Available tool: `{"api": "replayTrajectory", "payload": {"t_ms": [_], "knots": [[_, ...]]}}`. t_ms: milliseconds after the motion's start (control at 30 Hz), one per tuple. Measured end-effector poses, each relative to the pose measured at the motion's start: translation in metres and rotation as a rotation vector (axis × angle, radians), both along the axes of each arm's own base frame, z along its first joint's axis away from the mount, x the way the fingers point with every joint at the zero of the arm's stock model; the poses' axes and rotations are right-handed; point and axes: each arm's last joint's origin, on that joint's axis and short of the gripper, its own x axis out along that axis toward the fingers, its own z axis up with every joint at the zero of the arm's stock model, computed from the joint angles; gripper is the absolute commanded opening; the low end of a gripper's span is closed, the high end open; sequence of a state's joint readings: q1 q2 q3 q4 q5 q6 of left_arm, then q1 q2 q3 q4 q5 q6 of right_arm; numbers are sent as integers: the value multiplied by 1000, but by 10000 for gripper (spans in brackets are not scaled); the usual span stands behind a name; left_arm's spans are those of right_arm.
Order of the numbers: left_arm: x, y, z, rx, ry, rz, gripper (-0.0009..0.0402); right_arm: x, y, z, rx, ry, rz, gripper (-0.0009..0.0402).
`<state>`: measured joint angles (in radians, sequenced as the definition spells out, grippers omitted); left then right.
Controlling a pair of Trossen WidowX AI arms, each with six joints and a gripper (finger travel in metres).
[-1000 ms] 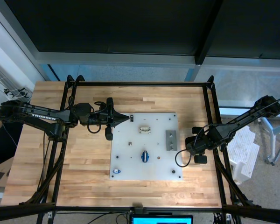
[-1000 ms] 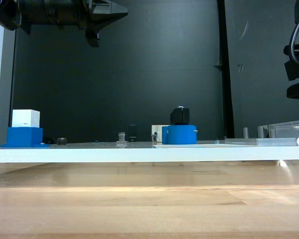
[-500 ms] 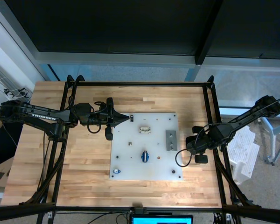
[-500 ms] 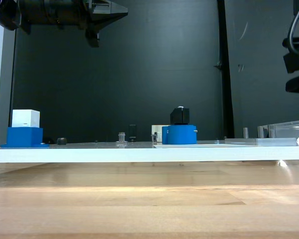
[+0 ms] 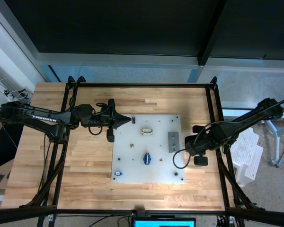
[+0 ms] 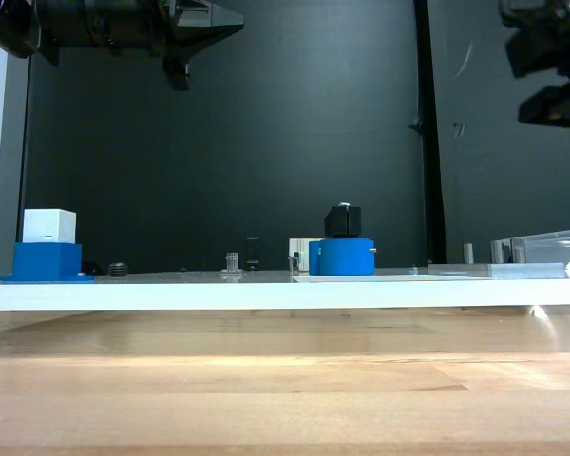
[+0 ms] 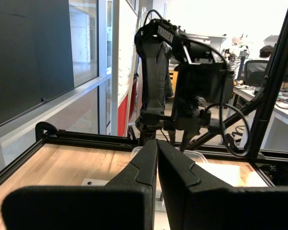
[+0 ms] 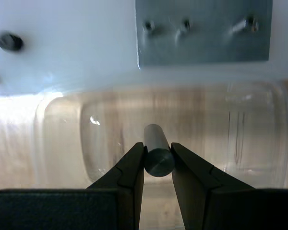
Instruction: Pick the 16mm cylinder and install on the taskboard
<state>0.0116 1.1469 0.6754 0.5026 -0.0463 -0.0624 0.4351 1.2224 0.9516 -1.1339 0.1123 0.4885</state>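
My right gripper [image 8: 157,146] is shut on the 16mm cylinder [image 8: 159,161], a short silvery-grey peg that lies between the two fingers. It hangs over a clear plastic tray [image 8: 211,124], just off the right edge of the white taskboard [image 8: 77,48]. The board's grey block [image 8: 204,31] lies just beyond. From above, the right gripper [image 5: 193,143] hovers beside the taskboard [image 5: 132,161]. My left gripper [image 5: 129,119] is shut and empty, high over the board's far left corner, and its fingers [image 7: 144,167] press together.
The board carries a grey block [image 5: 173,141], a blue connector [image 5: 146,158], a beige connector [image 5: 146,131] and a small blue piece [image 5: 117,174]. A black frame [image 5: 213,123] surrounds the table. In the low view the right arm [image 6: 551,57] hangs high above the tray [image 6: 551,249].
The right arm has risen and shifted a little left toward the board's right edge. The left arm has not moved.
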Motion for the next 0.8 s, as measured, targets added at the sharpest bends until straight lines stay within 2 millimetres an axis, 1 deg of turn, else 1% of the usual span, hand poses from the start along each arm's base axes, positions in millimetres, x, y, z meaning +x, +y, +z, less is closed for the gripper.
{"api": "replayTrajectory", "payload": {"t_ms": [167,433,633,800], "knots": [[0,0,0,0,0,0,0,27,8,7,-4,6,-13,4],[0,0,0,0,0,0,0,69,21,4,-10,20,-31,4],[0,0,0,0,0,0,0,89,29,0,-13,26,-32,4],[0,0,0,0,0,0,0,102,33,0,-12,23,-35,4]]}}
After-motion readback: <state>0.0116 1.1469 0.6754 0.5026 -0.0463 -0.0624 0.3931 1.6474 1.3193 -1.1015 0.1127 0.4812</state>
